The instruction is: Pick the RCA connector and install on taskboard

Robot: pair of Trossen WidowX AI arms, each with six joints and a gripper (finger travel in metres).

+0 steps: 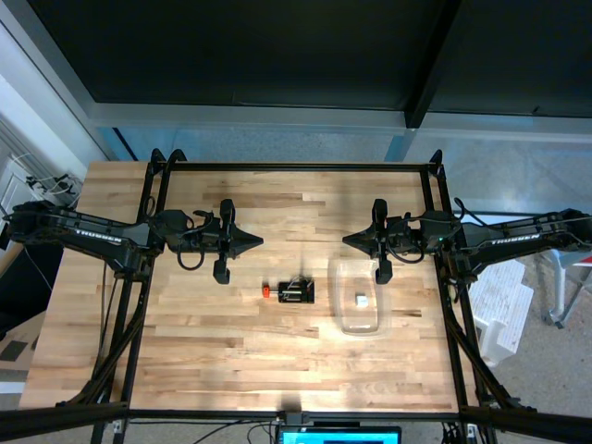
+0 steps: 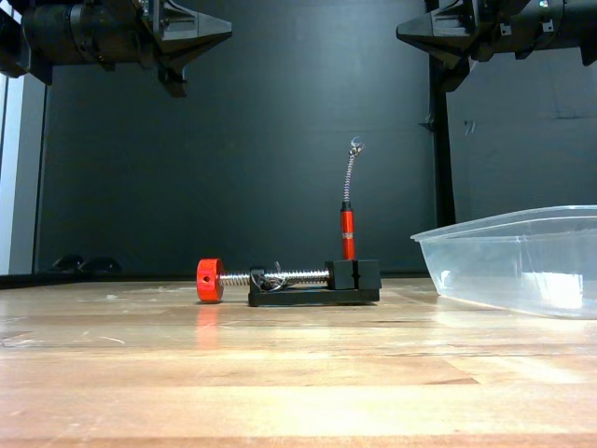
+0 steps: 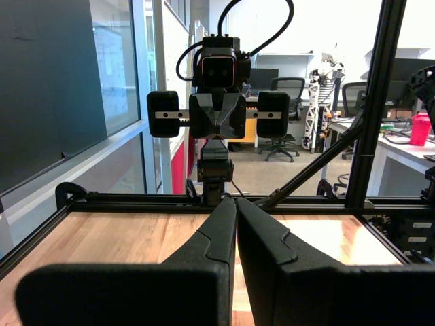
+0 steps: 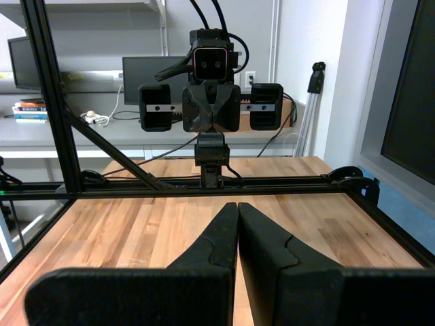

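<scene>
Two Trossen arms hang level above a butcher-block bench (image 1: 231,370), their tips facing each other across the middle. The left gripper (image 1: 257,242) and the right gripper (image 1: 348,240) each have their fingers pressed together, a thin seam between them in the wrist views, and neither holds anything.

Below and between them, nearer the bench's front edge, lies the taskboard (image 1: 298,292). It is a small black rectangular block with a red-orange knob (image 2: 210,280) at its left end. A silvery threaded shaft (image 2: 298,276) joins the knob to the block. A slim red post (image 2: 347,234) stands upright from the block's right part. A silvery coiled stem (image 2: 350,177) tops the post, leaning slightly and ending in a small ring. A bit of dark wire sits by the shaft near the knob side.

Just right of the taskboard, not touching it, sits a clear plastic tray (image 1: 339,305), its far end beneath the right gripper. A tiny white square piece (image 1: 363,300) lies inside it.

The RCA connector is too small to pick out with certainty in any view.
</scene>
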